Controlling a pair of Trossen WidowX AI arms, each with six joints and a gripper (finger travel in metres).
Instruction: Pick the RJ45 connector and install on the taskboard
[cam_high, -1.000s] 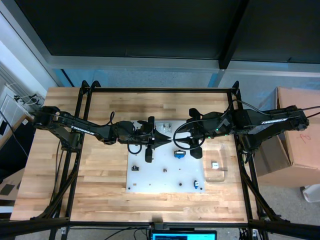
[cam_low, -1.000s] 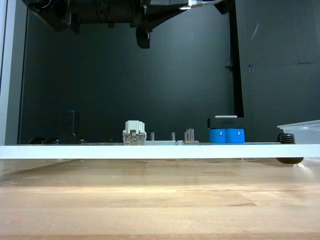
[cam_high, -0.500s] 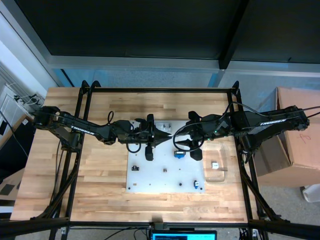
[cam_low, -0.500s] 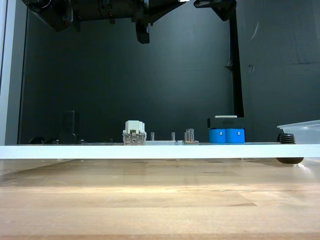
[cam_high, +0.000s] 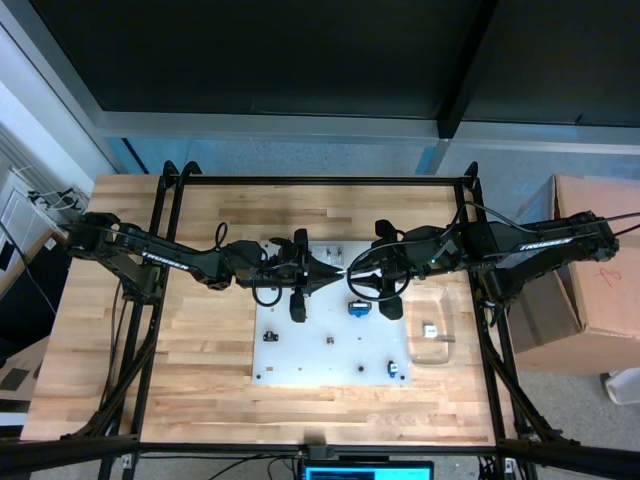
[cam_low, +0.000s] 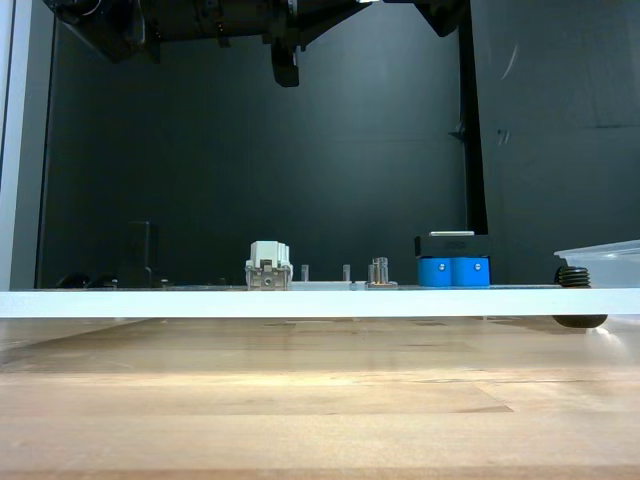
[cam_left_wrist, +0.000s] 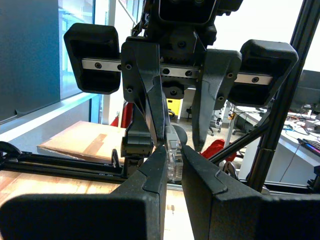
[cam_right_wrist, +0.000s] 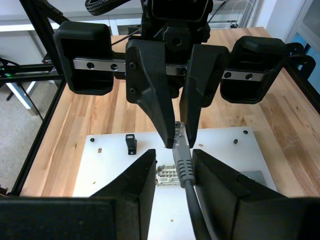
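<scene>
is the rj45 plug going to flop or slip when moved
Probably light: the plug sits pinched in the left gripper above the board. Its grey cable likely trails floppy through the open right gripper facing it. The plug's smooth clear shell may slip.

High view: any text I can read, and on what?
Left arm and right arm, white lettering: too small to read.
Cardboard box, red mark: unreadable.
Left gripper, holding the RJ45 connector above the taskboard, and open right gripper facing it: none.
</scene>
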